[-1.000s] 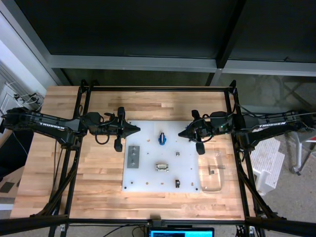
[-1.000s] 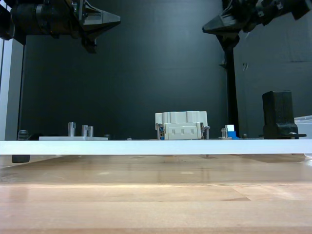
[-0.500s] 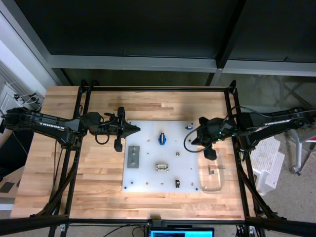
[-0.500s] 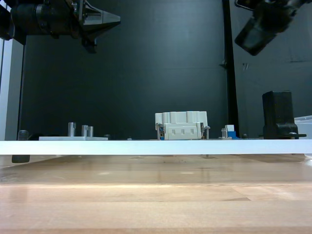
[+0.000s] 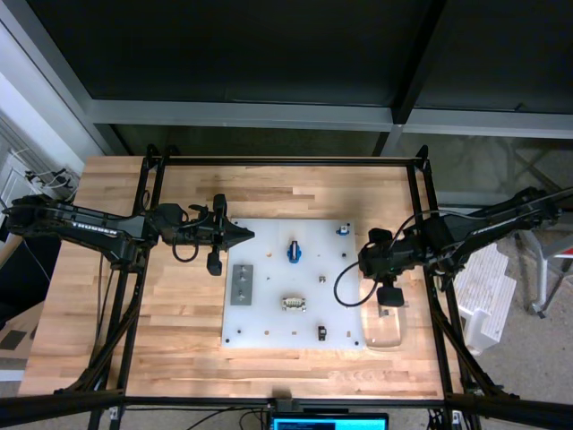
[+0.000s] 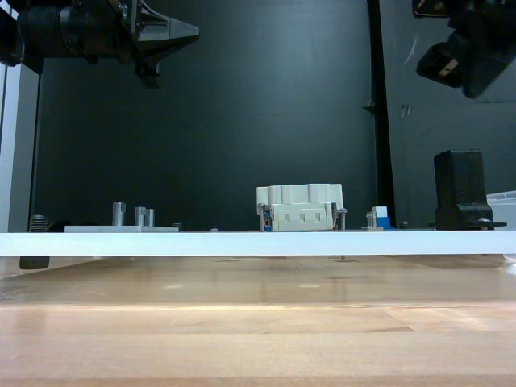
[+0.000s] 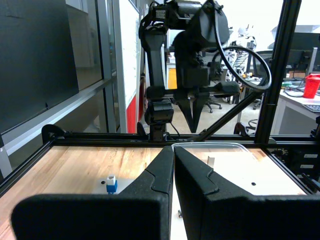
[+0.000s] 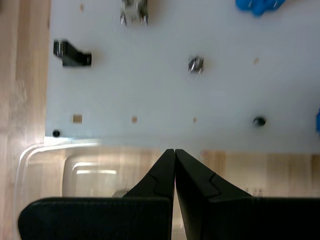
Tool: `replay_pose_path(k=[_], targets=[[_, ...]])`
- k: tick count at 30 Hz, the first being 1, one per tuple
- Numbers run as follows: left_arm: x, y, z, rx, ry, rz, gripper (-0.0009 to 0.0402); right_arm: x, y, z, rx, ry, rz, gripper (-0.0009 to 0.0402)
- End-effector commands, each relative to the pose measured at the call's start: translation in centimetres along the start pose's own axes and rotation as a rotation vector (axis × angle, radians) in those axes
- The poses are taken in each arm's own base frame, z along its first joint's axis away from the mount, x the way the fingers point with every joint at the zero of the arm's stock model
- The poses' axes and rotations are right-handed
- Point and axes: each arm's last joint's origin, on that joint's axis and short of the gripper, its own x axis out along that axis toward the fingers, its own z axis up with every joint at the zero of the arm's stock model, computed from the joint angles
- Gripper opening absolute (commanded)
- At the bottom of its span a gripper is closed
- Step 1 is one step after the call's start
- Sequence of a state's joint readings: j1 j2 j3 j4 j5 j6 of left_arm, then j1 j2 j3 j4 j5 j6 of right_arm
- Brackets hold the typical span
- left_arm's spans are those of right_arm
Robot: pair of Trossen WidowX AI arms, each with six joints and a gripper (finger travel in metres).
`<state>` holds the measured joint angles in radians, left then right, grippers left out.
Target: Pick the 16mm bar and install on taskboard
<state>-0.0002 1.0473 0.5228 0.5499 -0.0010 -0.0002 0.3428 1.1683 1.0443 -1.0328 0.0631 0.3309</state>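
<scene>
Open air over taskboard (image 5: 260,309) between left gripper (image 5: 246,235), high at left edge, and right gripper (image 5: 367,267), high beside clear tray (image 5: 382,346); only low fittings (image 5: 293,305) beneath

The right tool (image 8: 174,151) partly covers a blurred piece (image 8: 120,192) in the tray (image 8: 30,150).

Taskboard (image 5: 269,242): white square plate, flat at the middle of the table (image 5: 179,340), grey block (image 5: 243,282) by its left edge, blue connector (image 5: 294,252) toward its far edge. My left gripper (image 7: 173,150) hangs over its far-left corner, right gripper (image 8: 175,152) just past its right edge. 16mm bar: I cannot make it out.
</scene>
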Motion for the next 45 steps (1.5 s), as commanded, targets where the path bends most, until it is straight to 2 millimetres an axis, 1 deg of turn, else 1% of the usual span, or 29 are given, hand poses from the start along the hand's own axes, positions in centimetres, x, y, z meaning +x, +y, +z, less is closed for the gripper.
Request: replay_pose_path(k=[1, 15, 24, 30, 35, 42, 45], targets=[[0.0, 0.0, 0.0, 0.0, 0.0, 0.0, 0.0, 0.4, 0.9, -0.4, 0.012, 0.046, 0.003, 0.0], [0.0, 0.0, 0.0, 0.0, 0.0, 0.0, 0.0, 1.1, 4.9, -2.7, 0.029, 0.18, 0.003, 0.0], [0.0, 0.0, 0.0, 0.0, 0.0, 0.0, 0.0, 1.0, 6.2, -4.2, 0.021, 0.225, -0.014, 0.0], [0.0, 0.0, 0.0, 0.0, 0.0, 0.0, 0.0, 1.5, 6.7, -4.6, 0.017, 0.236, -0.044, 0.0005], [0.0, 0.0, 0.0, 0.0, 0.0, 0.0, 0.0, 2.1, 7.0, -4.6, 0.011, 0.249, -0.066, 0.0037], [0.0, 0.0, 0.0, 0.0, -0.001, 0.0, 0.0, 2.7, 7.3, -4.6, 0.015, 0.253, -0.091, 0.0119], [0.0, 0.0, 0.0, 0.0, 0.0, 0.0, 0.0, 3.1, 7.4, -4.7, 0.012, 0.257, -0.094, 0.0147]])
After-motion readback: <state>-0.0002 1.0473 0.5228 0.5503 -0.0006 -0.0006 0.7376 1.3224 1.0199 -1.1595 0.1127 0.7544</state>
